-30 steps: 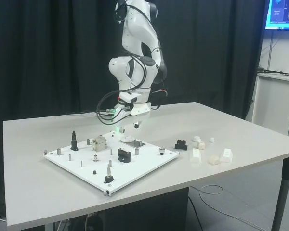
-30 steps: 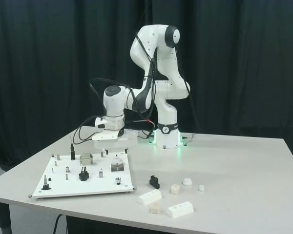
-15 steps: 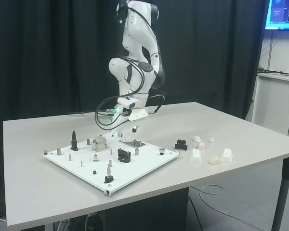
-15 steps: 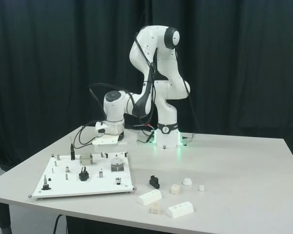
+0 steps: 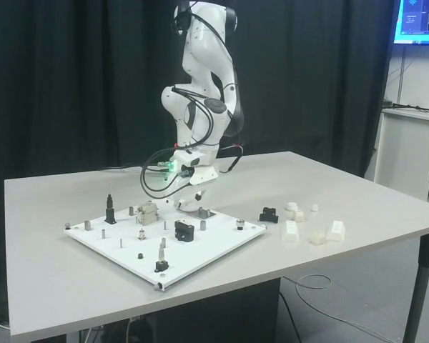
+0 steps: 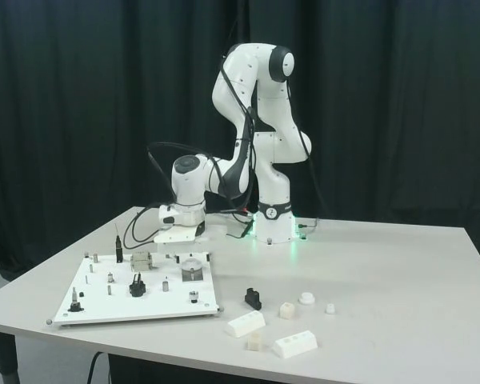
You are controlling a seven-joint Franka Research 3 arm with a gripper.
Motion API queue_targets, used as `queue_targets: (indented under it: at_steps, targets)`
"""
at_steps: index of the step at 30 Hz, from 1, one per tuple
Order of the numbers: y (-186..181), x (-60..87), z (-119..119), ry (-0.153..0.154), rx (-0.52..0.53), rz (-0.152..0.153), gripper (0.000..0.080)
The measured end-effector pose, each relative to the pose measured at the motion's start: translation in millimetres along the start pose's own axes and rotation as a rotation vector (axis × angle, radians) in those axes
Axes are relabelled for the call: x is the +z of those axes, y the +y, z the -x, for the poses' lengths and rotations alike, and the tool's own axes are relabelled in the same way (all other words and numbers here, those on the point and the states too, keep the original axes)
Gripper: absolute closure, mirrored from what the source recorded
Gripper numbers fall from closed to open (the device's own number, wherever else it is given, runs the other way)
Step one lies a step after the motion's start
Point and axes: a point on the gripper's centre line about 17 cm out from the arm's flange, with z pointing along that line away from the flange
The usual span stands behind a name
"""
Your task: Remove large gear.
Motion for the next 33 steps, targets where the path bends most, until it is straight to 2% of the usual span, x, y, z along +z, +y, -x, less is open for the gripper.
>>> queue_targets:
  at_steps: [12,26,27,33]
  targets:
    - [-2.7,6.9,-2.3,0.004,-0.003,-0.014,0.0003]
    - [0.9,7.8,-3.4,0.012,0.005,-0.01,0.0003]
    - [2.7,8.0,-3.3,0.014,0.008,-0.007,0.0116]
    - [5.0,8.2,-2.8,0.016,0.007,-0.005,0.0116]
